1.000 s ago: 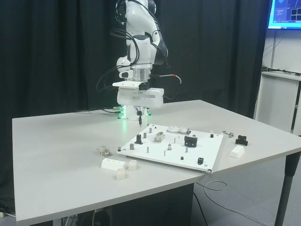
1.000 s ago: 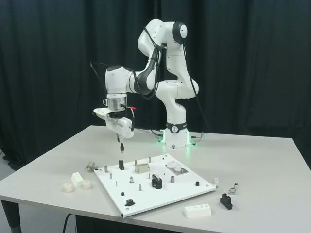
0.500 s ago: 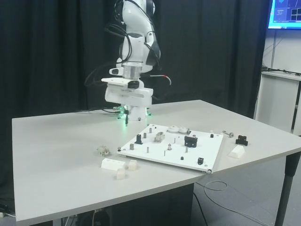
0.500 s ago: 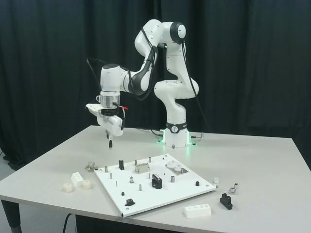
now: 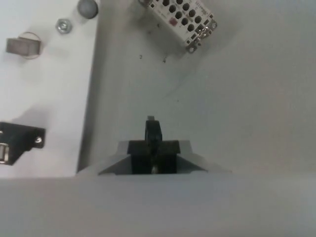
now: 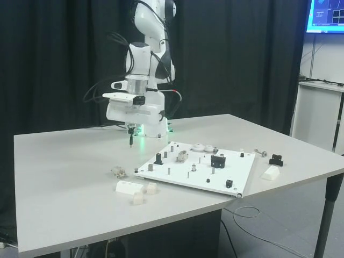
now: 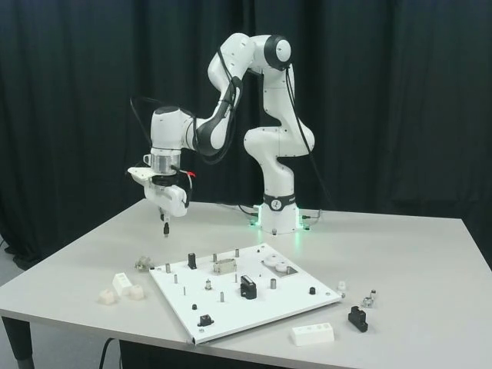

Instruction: Place USB.

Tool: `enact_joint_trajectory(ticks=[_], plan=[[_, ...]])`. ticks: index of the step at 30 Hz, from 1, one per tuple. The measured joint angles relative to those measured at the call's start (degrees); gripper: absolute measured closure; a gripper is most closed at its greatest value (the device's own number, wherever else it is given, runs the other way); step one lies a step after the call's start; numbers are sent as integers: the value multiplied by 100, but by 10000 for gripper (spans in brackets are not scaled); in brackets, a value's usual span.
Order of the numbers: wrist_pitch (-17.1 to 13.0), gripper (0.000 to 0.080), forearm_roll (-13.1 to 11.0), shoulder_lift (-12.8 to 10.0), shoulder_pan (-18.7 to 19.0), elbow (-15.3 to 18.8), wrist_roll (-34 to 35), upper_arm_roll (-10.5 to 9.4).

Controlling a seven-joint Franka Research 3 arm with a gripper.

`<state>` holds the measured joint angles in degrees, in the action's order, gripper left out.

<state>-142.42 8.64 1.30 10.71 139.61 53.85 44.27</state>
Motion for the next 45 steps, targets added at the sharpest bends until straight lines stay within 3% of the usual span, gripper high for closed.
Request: enact_joint_trajectory(ticks=[8, 21, 27, 33, 35, 42, 43, 45], plan=[[-423, 776, -521, -245, -50, 185, -680, 33], [-729, 776, -1782, -783, -47, 228, -1899, 13], [-800, 751, -2043, -885, -45, 225, -2229, -41], [-803, 751, -2083, -908, -45, 219, -2243, -96], [-803, 154, -2083, -908, -45, 218, -2243, -113], [-803, 154, -2083, -908, -37, 214, -2243, -124], [-803, 40, -2083, -908, -37, 214, -2243, -124], [-803, 12, -2083, -908, -37, 213, -2243, -124]])
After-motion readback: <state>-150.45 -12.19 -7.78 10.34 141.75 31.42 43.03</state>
